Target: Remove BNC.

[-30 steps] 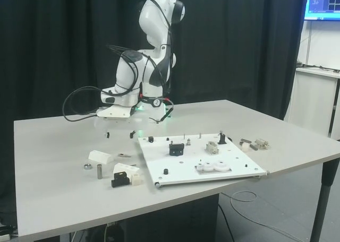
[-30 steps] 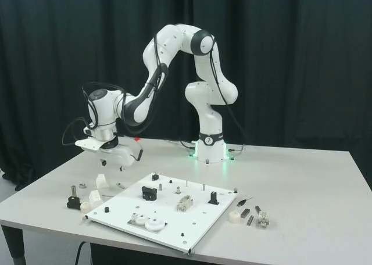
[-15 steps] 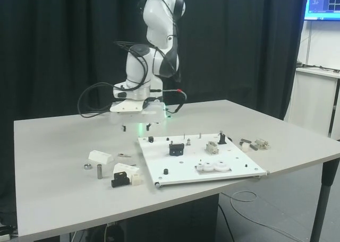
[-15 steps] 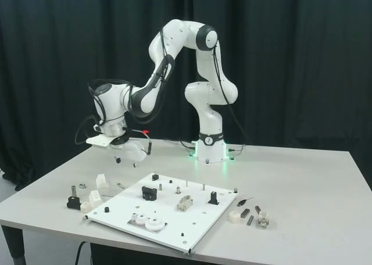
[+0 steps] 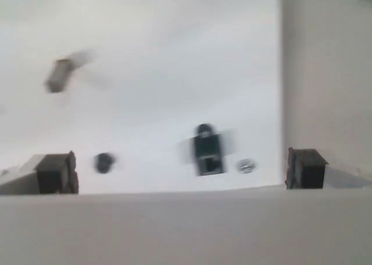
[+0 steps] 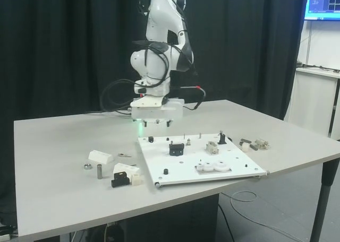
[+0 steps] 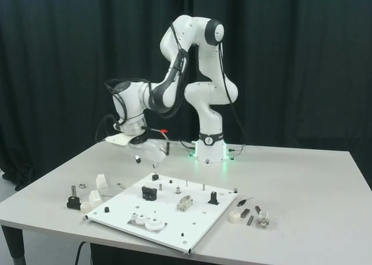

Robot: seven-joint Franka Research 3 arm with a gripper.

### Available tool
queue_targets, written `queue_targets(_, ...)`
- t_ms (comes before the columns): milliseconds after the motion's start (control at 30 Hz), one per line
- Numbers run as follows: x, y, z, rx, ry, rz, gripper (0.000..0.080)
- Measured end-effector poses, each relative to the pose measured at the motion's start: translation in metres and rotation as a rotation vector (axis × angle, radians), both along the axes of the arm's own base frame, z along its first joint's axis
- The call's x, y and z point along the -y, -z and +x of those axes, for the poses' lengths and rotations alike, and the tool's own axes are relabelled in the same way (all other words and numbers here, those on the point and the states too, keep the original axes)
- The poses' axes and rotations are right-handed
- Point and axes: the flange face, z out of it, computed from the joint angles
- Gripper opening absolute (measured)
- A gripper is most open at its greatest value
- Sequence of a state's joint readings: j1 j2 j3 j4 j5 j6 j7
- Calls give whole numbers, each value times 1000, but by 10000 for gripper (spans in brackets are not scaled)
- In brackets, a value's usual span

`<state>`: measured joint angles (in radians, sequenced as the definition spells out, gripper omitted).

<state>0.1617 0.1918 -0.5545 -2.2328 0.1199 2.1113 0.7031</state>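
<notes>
1. Hanging above the far left edge of the white board (image 7: 192,230), my jaws (image 6: 157,123) are spread wide and hold nothing. In the wrist view the jaws (image 5: 180,171) show as two dark tips well apart, with only board between them.
2. The wrist view is smeared. A black part (image 5: 208,150) stands on the board with a small ring (image 5: 246,166) just beside it. A dark knob (image 5: 104,162) and a grey streak (image 5: 61,76) I cannot identify.
3. The BNC (image 7: 177,189) is hard to pick out. I take it for the small grey stub standing on the board, just right of the black block (image 7: 149,192) in the second room view and apart from my jaws.
4. Loose pieces lie on the grey tabletop (image 6: 53,146) left and right of the board, too small to name.
5. A screen (image 6: 322,3), cut off at the frame's edge, carries writing too small to read.
</notes>
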Motion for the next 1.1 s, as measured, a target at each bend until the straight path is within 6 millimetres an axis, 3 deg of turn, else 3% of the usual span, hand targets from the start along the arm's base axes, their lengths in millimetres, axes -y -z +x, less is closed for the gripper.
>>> queue_targets(567,-77,-2,6,101,207,-77,800)
queue_targets(1100,-120,15,5,188,475,-150,800)
